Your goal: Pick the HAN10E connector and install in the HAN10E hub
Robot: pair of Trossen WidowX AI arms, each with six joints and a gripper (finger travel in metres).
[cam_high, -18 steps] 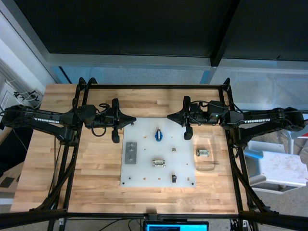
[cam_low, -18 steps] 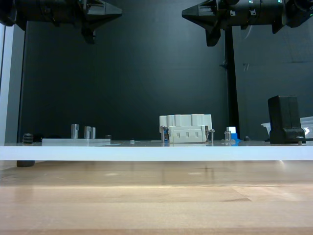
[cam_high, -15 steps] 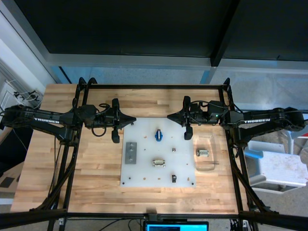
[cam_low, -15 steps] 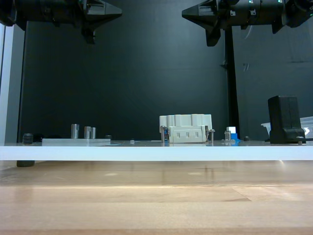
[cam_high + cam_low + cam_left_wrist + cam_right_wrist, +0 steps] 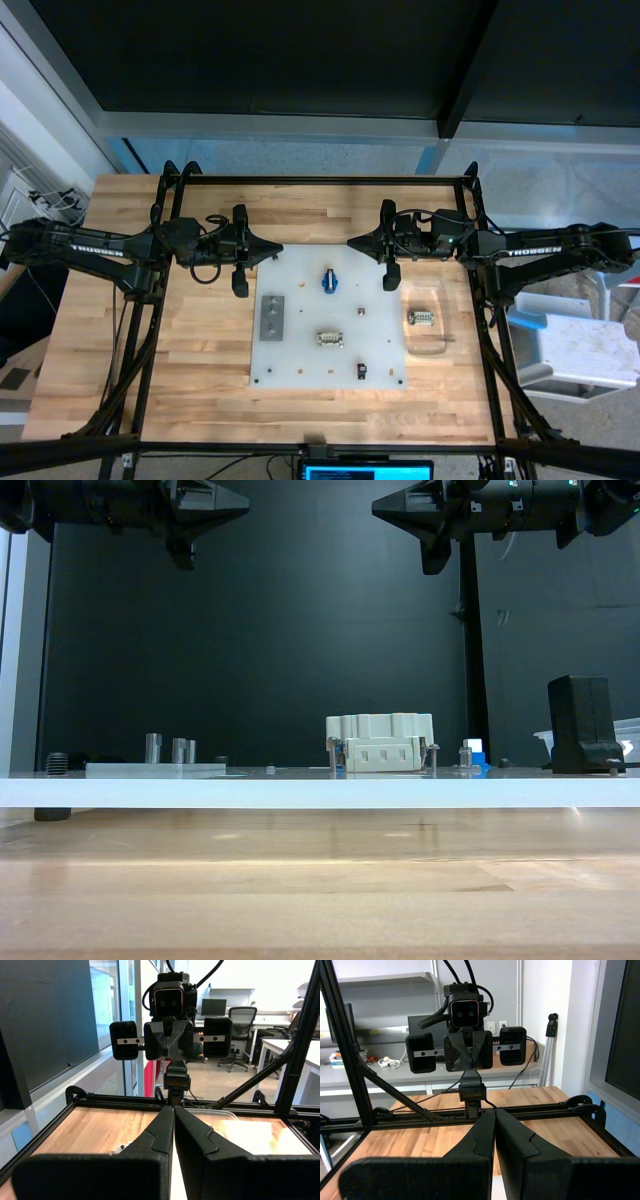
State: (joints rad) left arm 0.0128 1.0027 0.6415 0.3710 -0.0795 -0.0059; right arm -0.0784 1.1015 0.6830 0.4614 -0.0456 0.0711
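Observation:
The HAN10E connector (image 5: 421, 318), a small pale grey block, lies in a clear tray (image 5: 430, 347) just right of the white board (image 5: 300, 365). On the board's near middle sits the beige-grey HAN10E hub (image 5: 330, 340), which the low view shows as a pale socket with screws (image 5: 380, 745). Both arms hang high over the board's far edge. My left gripper (image 5: 277, 250) points right and is shut and empty, its fingers pressed together (image 5: 173, 1110). Facing it, my right gripper (image 5: 353, 243) is also shut and empty (image 5: 495, 1112). It is far above and behind the connector.
On the board stand a blue plug (image 5: 329, 280), a dark grey plate with two holes (image 5: 272, 315) and a small black block (image 5: 361, 372). A black frame (image 5: 320, 181) runs around the table. A plastic bin (image 5: 585, 350) sits off the right edge.

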